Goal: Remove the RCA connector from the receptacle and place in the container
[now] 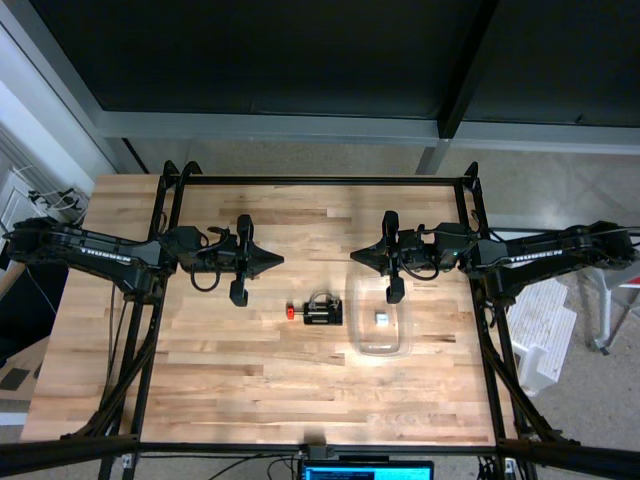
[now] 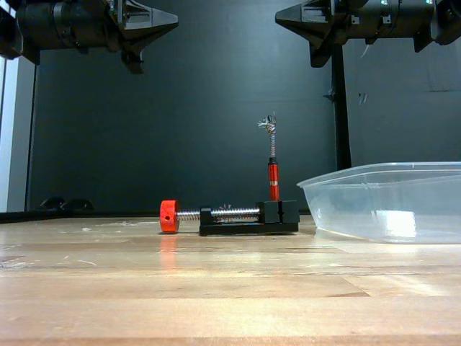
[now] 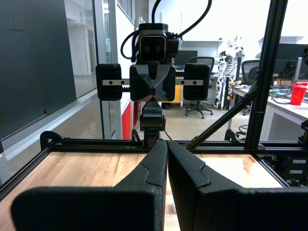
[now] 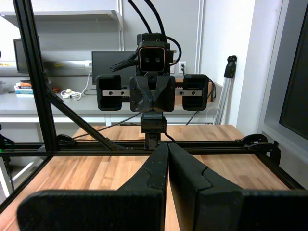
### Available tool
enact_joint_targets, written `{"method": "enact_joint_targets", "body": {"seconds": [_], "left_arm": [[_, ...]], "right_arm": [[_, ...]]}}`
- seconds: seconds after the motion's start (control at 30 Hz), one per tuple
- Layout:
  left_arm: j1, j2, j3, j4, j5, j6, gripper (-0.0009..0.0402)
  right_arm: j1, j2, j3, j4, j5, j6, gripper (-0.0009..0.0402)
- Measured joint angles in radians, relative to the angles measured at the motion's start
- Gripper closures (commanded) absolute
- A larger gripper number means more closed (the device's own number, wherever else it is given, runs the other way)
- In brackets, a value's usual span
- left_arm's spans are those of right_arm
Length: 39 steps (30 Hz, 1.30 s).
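Both arms are up high over the table (image 1: pixel 220 380), facing each other nose to nose. The left hand (image 3: pixel 167 144) has its two black fingers pressed flat together, nothing between them. The right hand (image 4: pixel 168 144) is the same, fingers closed on themselves and empty. Both hang well above everything on the wood.

Down on the table sits the receptacle (image 2: pixel 248 216), a small, blocky black vise. Its long axis runs left to right across the low view, with a silvery threaded screw leading out to the red knob (image 2: pixel 168 215) at its left end.

The RCA connector (image 2: pixel 273 180) is seated in the block's right end, the end nearer the container. It stands bolt upright, long axis vertical, pointing straight up. It has a glossy red sleeve at the bottom, a thin silvery coiled section above that, and a little frayed tuft of wire at the very top.

Just to the right is the container (image 2: pixel 374 169), a clear plastic tray, rectangular with rounded corners and a rolled rim. From above, a narrow strip of bare wood separates it from the block. Inside it lies a small white cube (image 1: pixel 381 318).

The tabletop is pale butcher-block, strips of light and darker wood.
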Motion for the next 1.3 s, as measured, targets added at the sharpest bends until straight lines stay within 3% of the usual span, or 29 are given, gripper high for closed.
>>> {"method": "enact_joint_targets", "body": {"seconds": [0.73,0.87,0.97,1.3], "left_arm": [[0.000,0.000,0.000,0.000,0.000,0.000,0.0393],[0.000,0.000,0.000,0.000,0.000,0.000,0.0393],[0.000,0.000,0.000,0.000,0.000,0.000,0.0393],[0.000,0.000,0.000,0.000,0.000,0.000,0.0393]], "right_arm": [[0.000,0.005,0.000,0.000,-0.003,0.001,0.0393],[0.003,0.010,0.000,-0.022,-0.008,0.051,0.0393],[0.004,0.011,0.014,-0.107,-0.020,0.083,0.0393],[0.024,0.038,0.194,-0.606,-0.011,0.090,0.0393]]}}
